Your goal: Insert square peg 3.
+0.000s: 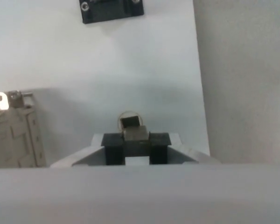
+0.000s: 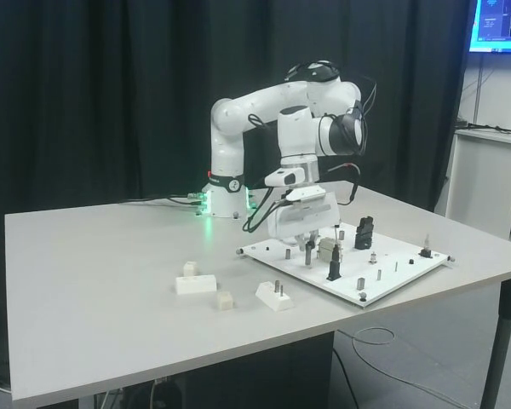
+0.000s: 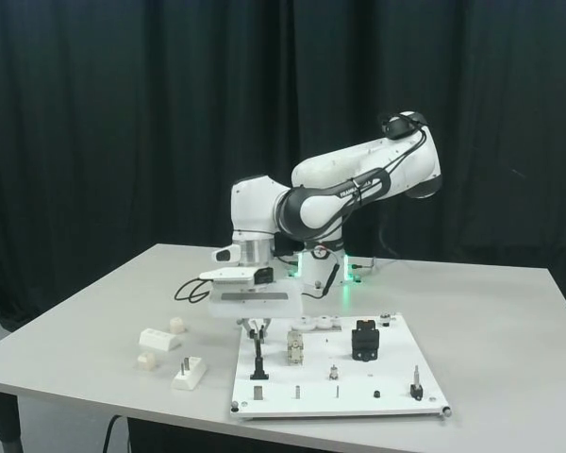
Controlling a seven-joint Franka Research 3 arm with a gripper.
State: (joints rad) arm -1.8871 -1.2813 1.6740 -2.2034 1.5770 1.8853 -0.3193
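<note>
Gripper [image 1: 136,148] pinching square peg 3 [image 1: 133,128] between black fingertips [image 1: 113,147], hovering low over the near-left part of the white board [image 2: 392,277], peg end pointing down at a small ringed spot on the board surface.

Judging peg as small, light, rigid and smooth-sided, so prone to slipping or tilting if gripped off-centre; holding best on two opposite flat faces near the upper end, leaving the lower end free for the hole, hole itself not clearly showing.
</note>
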